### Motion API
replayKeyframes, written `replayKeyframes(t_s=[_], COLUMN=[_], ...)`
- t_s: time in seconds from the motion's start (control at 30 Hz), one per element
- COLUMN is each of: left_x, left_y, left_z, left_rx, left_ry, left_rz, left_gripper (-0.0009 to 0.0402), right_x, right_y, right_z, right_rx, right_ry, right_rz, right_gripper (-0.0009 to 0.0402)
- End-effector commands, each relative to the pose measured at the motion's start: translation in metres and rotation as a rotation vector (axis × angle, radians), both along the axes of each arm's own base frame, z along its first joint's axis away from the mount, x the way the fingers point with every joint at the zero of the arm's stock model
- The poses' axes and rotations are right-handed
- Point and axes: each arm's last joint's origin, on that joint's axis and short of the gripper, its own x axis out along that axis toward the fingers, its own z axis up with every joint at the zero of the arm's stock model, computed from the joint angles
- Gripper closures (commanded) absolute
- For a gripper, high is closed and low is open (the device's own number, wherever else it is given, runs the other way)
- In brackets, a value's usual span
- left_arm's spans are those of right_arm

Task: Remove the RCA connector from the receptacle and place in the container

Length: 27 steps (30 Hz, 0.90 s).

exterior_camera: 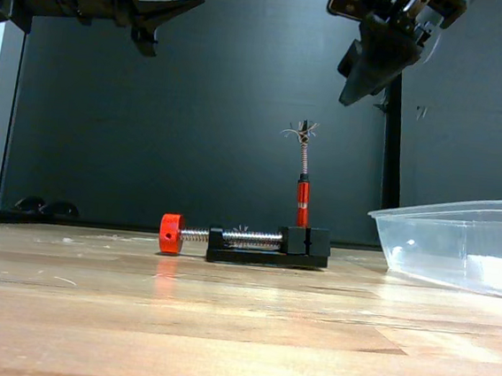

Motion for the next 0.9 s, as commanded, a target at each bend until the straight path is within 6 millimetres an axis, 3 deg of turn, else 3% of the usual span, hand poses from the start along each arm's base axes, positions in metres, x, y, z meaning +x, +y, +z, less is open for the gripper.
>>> replayKeyframes(t_s=[0.03, 0.47, 0.67, 0.9], left_x=[0.000, 0.000, 0.000, 0.000], left_y=[0.000, 0.000, 0.000, 0.000], left_z=[0.000, 0.000, 0.000, 0.000], left_rx=[0.000, 0.000, 0.000, 0.000], left_ry=[0.000, 0.000, 0.000, 0.000], left_rz=[0.000, 0.000, 0.000, 0.000], left_gripper=[0.0393, 0.0393, 0.0393, 0.0393], right_x=[0.008, 0.035, 0.044, 0.049], right_y=[0.006, 0.016, 0.018, 0.019], right_z=[-0.007, -0.039, -0.051, -0.052], right_rx=[-0.046, -0.051, -0.044, -0.047], right_ry=[0.026, 0.127, 0.134, 0.093], right_rz=[-0.006, -0.037, -0.055, -0.078], right_gripper=[0.0372, 0.0203, 0.0182, 0.0181])
